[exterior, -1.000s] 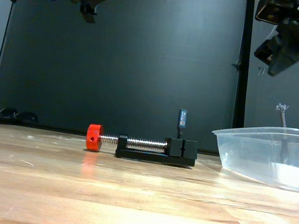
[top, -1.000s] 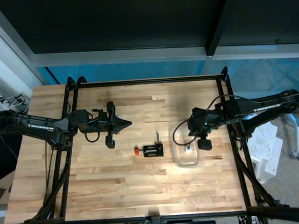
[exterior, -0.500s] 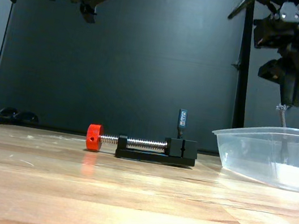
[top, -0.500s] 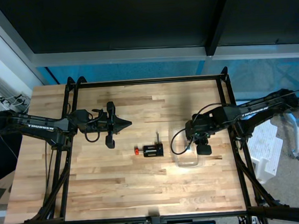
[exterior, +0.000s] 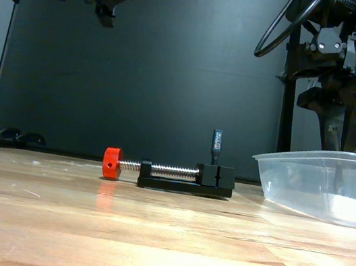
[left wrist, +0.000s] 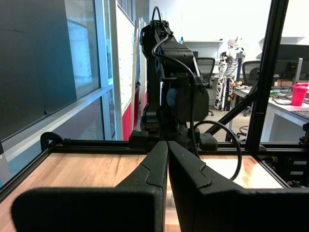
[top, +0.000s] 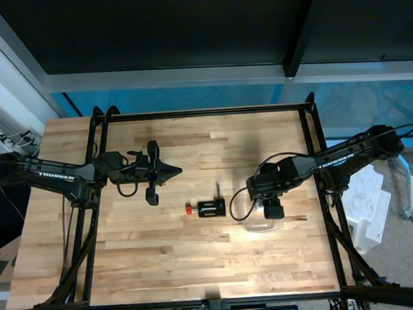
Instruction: Pick the usb-c connector and install on the hub
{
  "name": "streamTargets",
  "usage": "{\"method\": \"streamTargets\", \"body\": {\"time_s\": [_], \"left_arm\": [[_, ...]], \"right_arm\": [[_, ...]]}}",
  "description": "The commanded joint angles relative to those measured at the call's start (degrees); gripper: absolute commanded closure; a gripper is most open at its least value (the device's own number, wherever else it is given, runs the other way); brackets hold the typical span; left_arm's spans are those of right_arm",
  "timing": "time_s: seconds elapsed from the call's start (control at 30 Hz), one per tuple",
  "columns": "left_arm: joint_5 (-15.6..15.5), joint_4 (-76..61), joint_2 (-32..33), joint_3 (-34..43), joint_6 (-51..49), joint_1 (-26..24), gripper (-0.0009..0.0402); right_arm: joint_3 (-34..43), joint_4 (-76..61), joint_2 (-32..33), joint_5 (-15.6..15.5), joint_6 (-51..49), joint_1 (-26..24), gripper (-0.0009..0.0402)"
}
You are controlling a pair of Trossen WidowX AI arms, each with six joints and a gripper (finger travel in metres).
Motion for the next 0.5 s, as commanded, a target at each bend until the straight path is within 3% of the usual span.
{"method": "streamTargets", "body": {"time_s": [0.03,0.5], "left_arm": [[0.0,0.0,0.0,0.0,0.0,0.0,0.0393],[0.0,0.0,0.0,0.0,0.0,0.0,0.0393]], "right_arm": [[0.0,0.3,1.3,-0.1,0.0,0.2,0.0214],[-0.4,4.3,5.3,-0.1,0.8,1.7,0.0216]]}}
